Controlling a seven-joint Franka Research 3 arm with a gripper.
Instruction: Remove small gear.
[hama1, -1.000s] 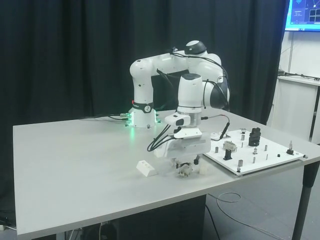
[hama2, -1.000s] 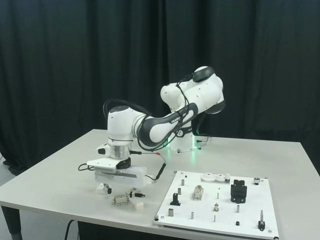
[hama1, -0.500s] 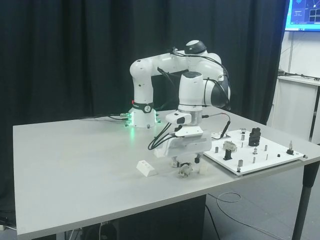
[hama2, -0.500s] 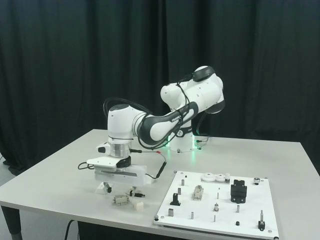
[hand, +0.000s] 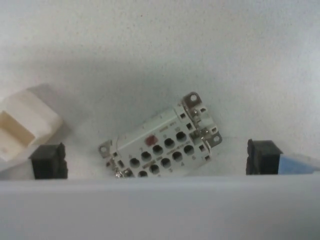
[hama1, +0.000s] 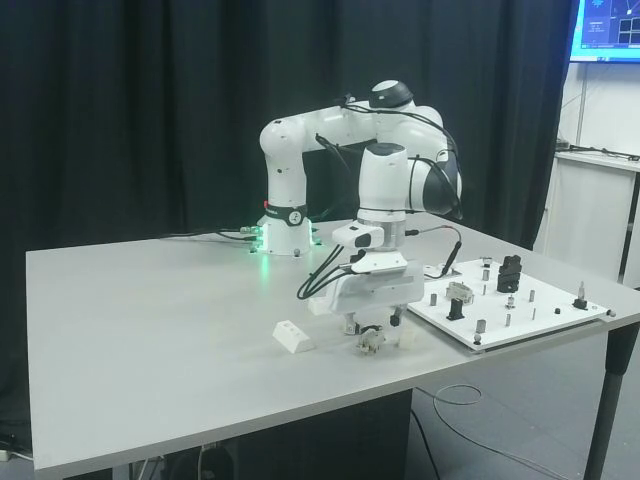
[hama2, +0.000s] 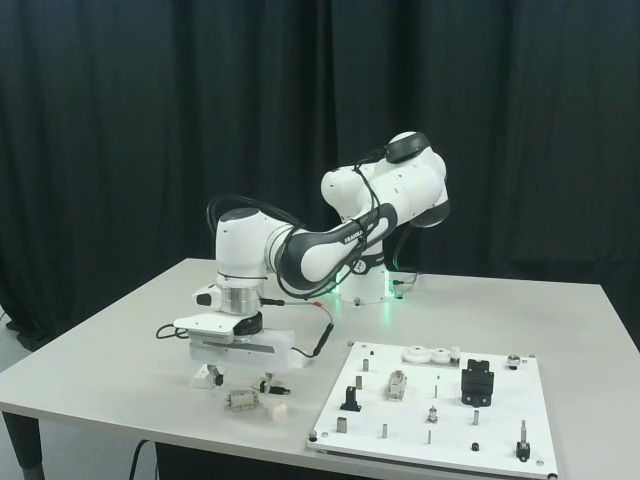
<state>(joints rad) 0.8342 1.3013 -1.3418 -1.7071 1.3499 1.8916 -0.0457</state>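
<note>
Gears (hama2: 428, 354) sit in a short row on the white board (hama2: 500, 440), at the board's edge nearest the arm's base; the small gear (hama2: 455, 351) is the last and least of that row, a white round piece just beside its two bigger neighbours and well apart from the claw (hama2: 243, 385); its teeth are too small to make out.

The board lies on a grey table (hama2: 120, 350) and carries black fittings and short upright pins; off the board's edge, on the side away from the gears, a many-holed connector (hama2: 240, 399) lies on the bare table with a white block (hama2: 273, 409) just beside it. Black curtains (hama2: 120, 120) close the room behind the table; green light (hama2: 335, 298) glows at the arm's base.

The wrist view alone shows the claw (hand: 155, 160) plainly: its two black fingertips (hand: 48, 161) are spread wide, the connector (hand: 160, 145) lying tilted between them and touching neither; a white open-topped piece (hand: 22, 125) lies near one fingertip. The first room view alone shows a lit screen (hama1: 607, 30) high beyond the board (hama1: 520, 300); there the claw (hama1: 372, 325) hangs just above the connector (hama1: 368, 343), with a white block (hama1: 293, 335) farther from the board.
</note>
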